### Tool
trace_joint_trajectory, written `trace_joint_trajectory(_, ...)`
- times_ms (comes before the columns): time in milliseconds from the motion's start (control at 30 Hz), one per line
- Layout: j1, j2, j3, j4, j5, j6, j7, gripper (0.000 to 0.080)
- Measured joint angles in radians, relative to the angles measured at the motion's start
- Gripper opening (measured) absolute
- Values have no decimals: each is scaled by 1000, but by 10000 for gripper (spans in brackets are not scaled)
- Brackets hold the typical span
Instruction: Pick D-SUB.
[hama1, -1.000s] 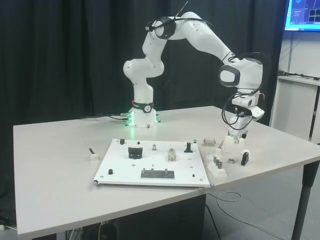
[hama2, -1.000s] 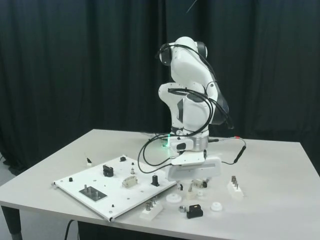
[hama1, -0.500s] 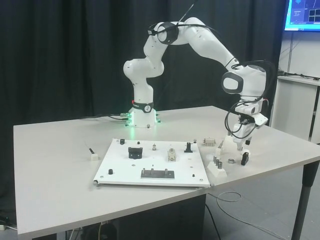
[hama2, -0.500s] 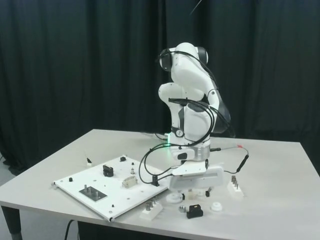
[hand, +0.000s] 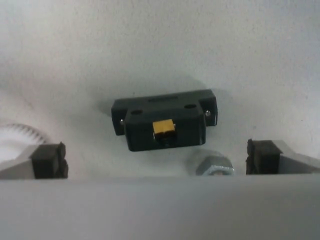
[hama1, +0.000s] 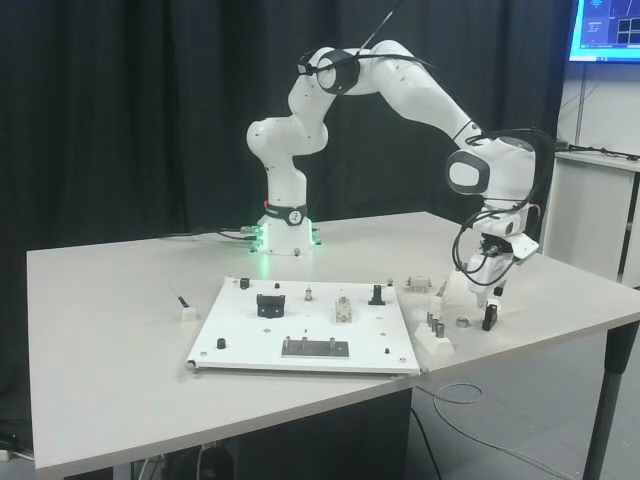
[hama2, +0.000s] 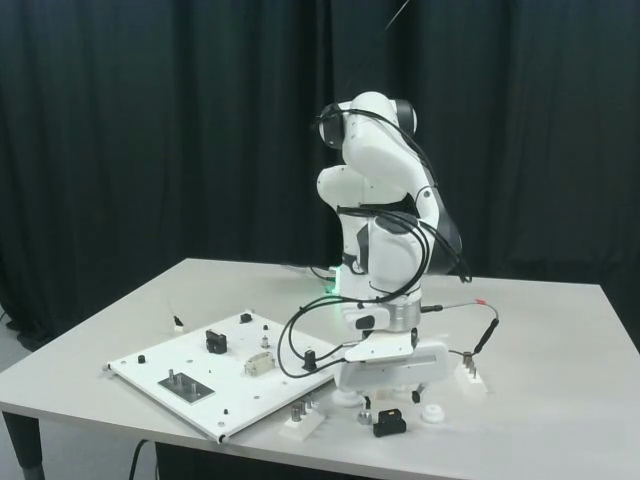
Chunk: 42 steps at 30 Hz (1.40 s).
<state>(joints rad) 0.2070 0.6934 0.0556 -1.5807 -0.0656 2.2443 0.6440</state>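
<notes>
The D-SUB (hand: 165, 120) is a black connector body with a small light insert at its middle, lying on the grey table. My gripper (hand: 155, 159) is open and hangs just above it, with one black fingertip (hand: 47, 160) on each side and nothing between them. In the first room view the gripper (hama1: 490, 294) is low over the D-SUB (hama1: 489, 318) near the table's right front edge. The second room view has the gripper (hama2: 390, 399) directly over the D-SUB (hama2: 389, 424).
A metal nut (hand: 214, 166) lies close beside the connector. A white gear (hama2: 433, 412), a white peg holder (hama2: 469, 377) and a white pin block (hama1: 433, 335) stand nearby. The white assembly board (hama1: 305, 325) lies to the left. The table edge is close.
The arm has swung outward toward the table's front edge and come down, bringing the gripper from above the loose parts to just over the black connector.
</notes>
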Motion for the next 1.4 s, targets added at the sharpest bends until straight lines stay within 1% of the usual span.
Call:
trace_joint_trajectory(467,4,12,-2,9,2,1,0,800)
trace_joint_trajectory(700,12,22,-13,16,2,6,0,800)
trace_joint_trajectory(1400,13,40,-19,18,2,33,0,800)
